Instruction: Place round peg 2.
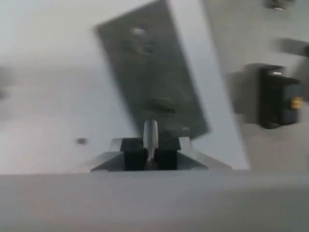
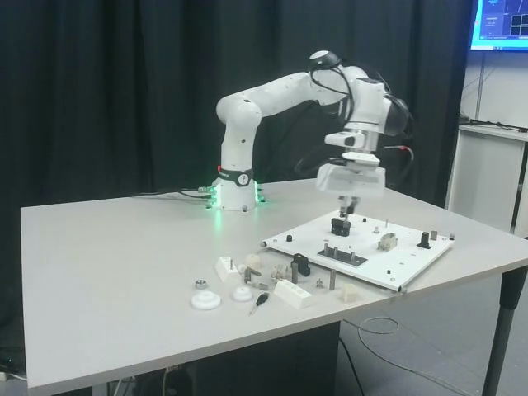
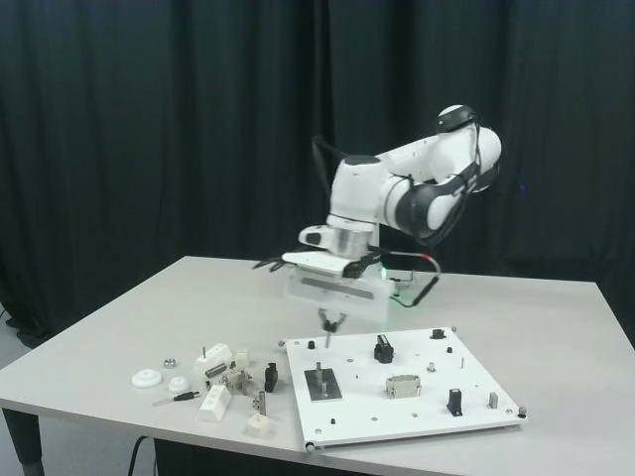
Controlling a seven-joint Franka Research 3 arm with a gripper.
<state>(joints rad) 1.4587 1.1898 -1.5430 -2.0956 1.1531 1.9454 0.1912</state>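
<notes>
Peg (image 1: 150, 137), slim, grey and round, pinched upright between two black fingertips of gripper (image 1: 150, 153), lower end hidden behind the pads in the wrist view. Held clear above white board (image 3: 417, 412), over the corner nearest the loose parts, not touching anything below (gap plain in second room view, where gripper (image 3: 328, 320) hangs over the board's edge). Directly under the peg in wrist view: grey plate (image 1: 152, 77) set flat into the board, with small fittings on it too blurred to name. Same grey plate (image 3: 320, 385) in second room view carries one thin upright pin. Elsewhere on the board: black block (image 3: 383, 349) near the middle, grey housing (image 3: 402, 385) beside it, black clip (image 3: 454, 401) toward the far corner, a few small posts. Off the board, on grey table (image 2: 107, 264): scatter of white pieces, two white discs (image 2: 206, 300) among them, and a small black-handled tool (image 2: 259, 302), all well apart from the gripper. White arm (image 2: 272, 91) bent up and over from its base (image 2: 233, 191), green light at the foot. Black curtain (image 3: 198, 119) behind.
</notes>
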